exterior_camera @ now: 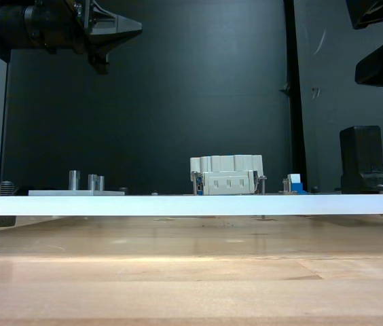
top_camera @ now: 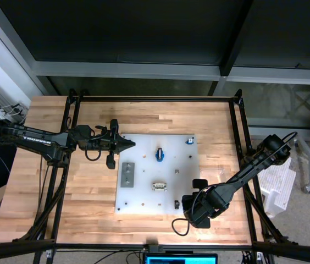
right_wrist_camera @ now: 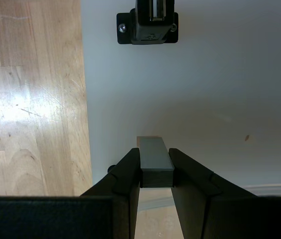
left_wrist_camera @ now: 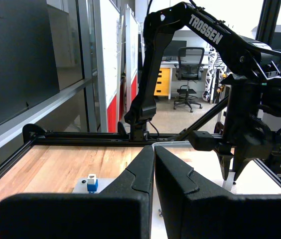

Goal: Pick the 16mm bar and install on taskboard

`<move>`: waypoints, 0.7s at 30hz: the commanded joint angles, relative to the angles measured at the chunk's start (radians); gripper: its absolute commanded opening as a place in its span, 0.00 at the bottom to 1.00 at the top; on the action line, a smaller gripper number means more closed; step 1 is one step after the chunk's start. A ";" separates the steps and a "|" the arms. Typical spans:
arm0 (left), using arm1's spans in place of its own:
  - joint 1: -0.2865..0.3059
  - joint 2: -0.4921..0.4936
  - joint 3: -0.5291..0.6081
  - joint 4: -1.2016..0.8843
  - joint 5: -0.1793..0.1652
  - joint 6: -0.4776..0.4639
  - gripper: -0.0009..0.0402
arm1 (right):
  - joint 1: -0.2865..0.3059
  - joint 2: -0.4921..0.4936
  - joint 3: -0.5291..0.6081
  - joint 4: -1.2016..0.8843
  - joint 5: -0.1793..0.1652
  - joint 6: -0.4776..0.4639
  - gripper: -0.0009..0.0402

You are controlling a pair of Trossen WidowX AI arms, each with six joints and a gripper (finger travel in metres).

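- While the right hand (right_wrist_camera: 156,160) hangs over the near right corner of the white board (right_wrist_camera: 205,89), its fingers are clamped on the grey bar (right_wrist_camera: 155,154), which sits between their tips.
- A black connector (right_wrist_camera: 148,22) stands on the board near that hand.
- The left hand (top_camera: 127,144) hovers above the board's far left corner, fingers pressed together and holding nothing.
- The board lies around the middle of the wooden desk (top_camera: 89,209).
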 commanded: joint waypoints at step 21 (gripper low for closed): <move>0.000 0.000 0.000 0.000 0.000 0.000 0.02 | 0.000 0.000 -0.031 0.039 0.001 0.000 0.05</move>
